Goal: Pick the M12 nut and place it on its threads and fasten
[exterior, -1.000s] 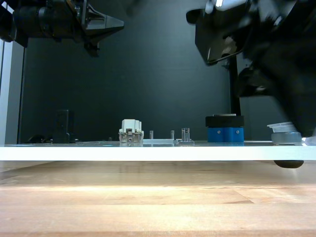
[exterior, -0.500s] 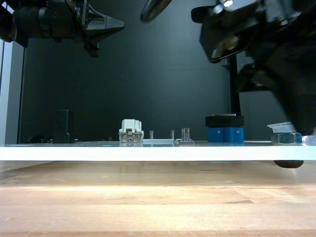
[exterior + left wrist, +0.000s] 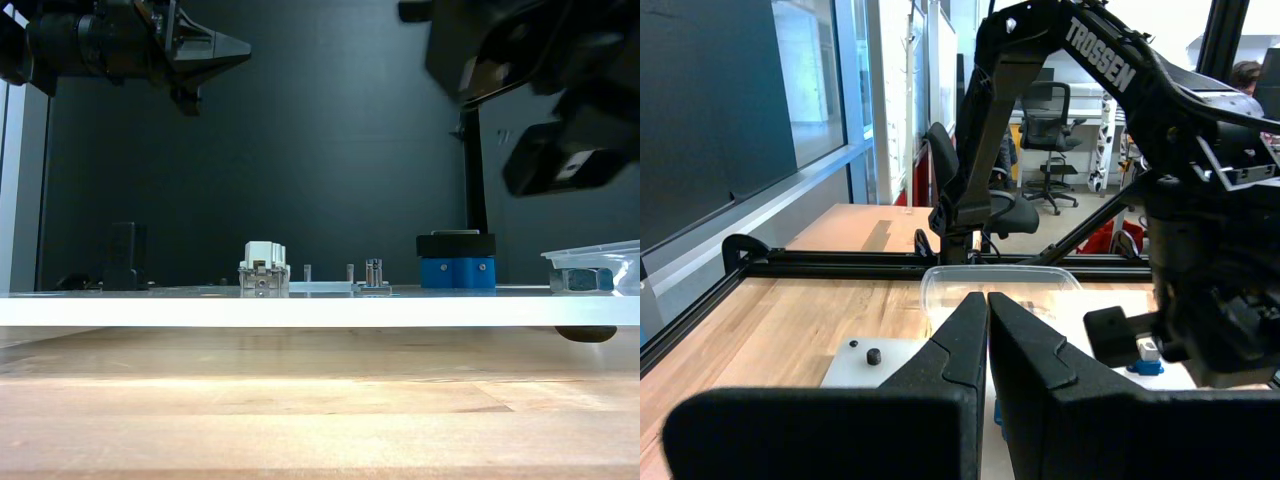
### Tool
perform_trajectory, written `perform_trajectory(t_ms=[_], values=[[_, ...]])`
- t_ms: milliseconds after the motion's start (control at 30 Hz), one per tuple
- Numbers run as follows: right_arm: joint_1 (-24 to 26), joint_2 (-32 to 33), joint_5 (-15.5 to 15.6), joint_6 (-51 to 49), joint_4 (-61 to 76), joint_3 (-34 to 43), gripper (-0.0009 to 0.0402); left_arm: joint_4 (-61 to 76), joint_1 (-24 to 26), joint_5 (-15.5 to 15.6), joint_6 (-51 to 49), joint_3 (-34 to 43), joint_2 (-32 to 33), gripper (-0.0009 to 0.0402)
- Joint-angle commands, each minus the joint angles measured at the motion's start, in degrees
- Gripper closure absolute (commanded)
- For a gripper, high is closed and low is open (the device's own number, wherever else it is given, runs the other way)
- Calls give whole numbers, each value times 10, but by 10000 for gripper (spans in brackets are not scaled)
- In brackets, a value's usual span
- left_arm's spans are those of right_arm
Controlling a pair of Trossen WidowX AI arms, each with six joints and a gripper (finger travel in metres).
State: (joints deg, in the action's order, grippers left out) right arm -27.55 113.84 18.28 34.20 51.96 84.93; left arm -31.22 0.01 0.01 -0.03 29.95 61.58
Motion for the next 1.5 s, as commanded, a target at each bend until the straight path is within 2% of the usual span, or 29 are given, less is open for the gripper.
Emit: perform_trajectory(t_ms=[33,233,367,533,700,767,900,967,1500], values=[[2,0,-17,-2,4,0,393,-2,0,0,0,0,0,393],[3,0,-98,-1,17,0,393,-1,0,0,0,0,0,393],[3,0,-117,-1,17,0,393,-1,0,0,0,0,0,393],[3,0,-158,1,14,0,393,-2,0,0,0,0,0,393],[3,0,-151,1,4,0,393,-1,0,0,0,0,0,393],[3,1,-122,0,-6,0,393,-1,0,0,0,0,0,393],[3,1,-36,-1,-22,-2,393,-1,0,0,0,0,0,393],[3,1,-19,-1,-19,-2,393,-1,0,0,0,0,0,393],[3,-1,-23,-3,-17,-2,393,-1,0,0,0,0,0,393]])
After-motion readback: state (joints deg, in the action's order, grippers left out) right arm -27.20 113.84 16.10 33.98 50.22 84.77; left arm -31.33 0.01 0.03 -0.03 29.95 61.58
